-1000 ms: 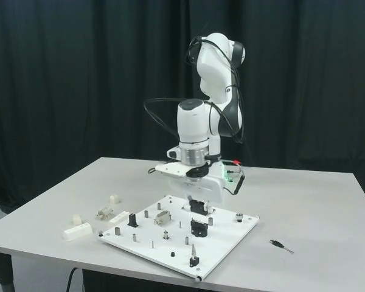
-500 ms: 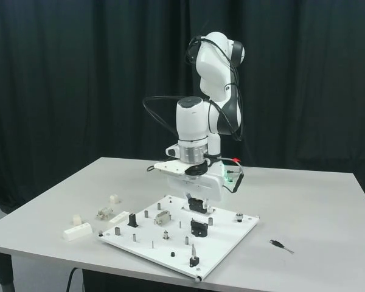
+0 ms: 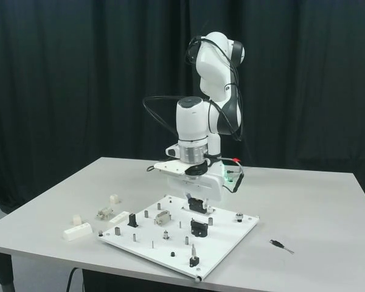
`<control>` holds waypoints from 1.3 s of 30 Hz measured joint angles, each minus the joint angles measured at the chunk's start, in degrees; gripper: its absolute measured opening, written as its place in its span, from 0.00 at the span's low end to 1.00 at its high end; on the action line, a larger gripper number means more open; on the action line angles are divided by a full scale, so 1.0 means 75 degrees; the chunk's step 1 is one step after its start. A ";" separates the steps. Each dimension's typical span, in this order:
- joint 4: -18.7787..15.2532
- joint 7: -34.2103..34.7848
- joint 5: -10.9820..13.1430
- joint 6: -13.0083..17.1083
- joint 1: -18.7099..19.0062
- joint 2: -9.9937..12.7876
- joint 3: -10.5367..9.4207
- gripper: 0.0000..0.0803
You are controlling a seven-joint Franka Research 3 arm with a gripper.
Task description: Place D-SUB.
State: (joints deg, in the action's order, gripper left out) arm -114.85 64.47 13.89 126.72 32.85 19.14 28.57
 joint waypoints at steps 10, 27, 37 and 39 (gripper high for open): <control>-0.0002 -0.0008 0.0012 -0.0002 0.0006 0.0000 -0.0099 0.48; -0.0006 0.0222 0.0299 0.0060 0.0239 0.0001 -0.1060 0.48; -0.0078 0.0796 0.0299 0.0402 0.0770 0.0027 -0.1472 0.48; -0.0099 0.0935 0.0299 0.0493 0.0932 0.0050 -0.1508 0.48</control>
State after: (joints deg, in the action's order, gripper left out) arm -115.59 71.49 16.13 130.42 39.84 19.51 17.26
